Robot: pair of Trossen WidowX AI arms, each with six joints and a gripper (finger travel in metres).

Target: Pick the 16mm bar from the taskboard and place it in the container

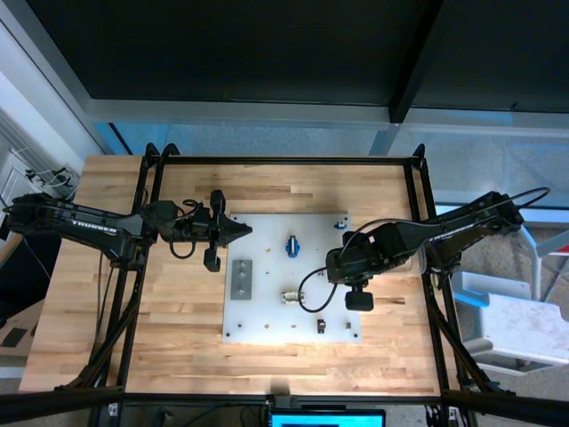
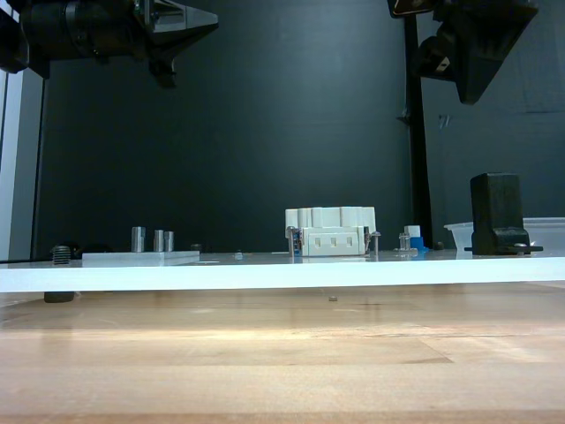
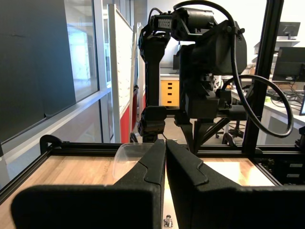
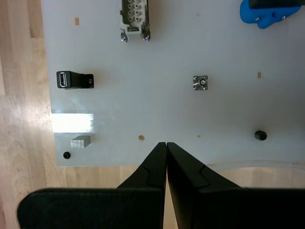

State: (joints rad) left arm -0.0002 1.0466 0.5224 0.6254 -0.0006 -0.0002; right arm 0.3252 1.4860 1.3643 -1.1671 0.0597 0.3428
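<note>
The white word "TROSSEN" is read along the black forearm link of the left arm (image 1: 89, 227), which is stretched in from the left edge of the pale wooden surface (image 1: 178, 356). Its left claw (image 1: 247, 229) is held closed above the left edge of the large flat white square taskboard (image 1: 267, 311). The same word is printed in white on the black upper housing of the right arm (image 3: 164, 22). The right claw (image 4: 166, 143) is pressed closed above the taskboard's right edge. No other text can be read.
</note>
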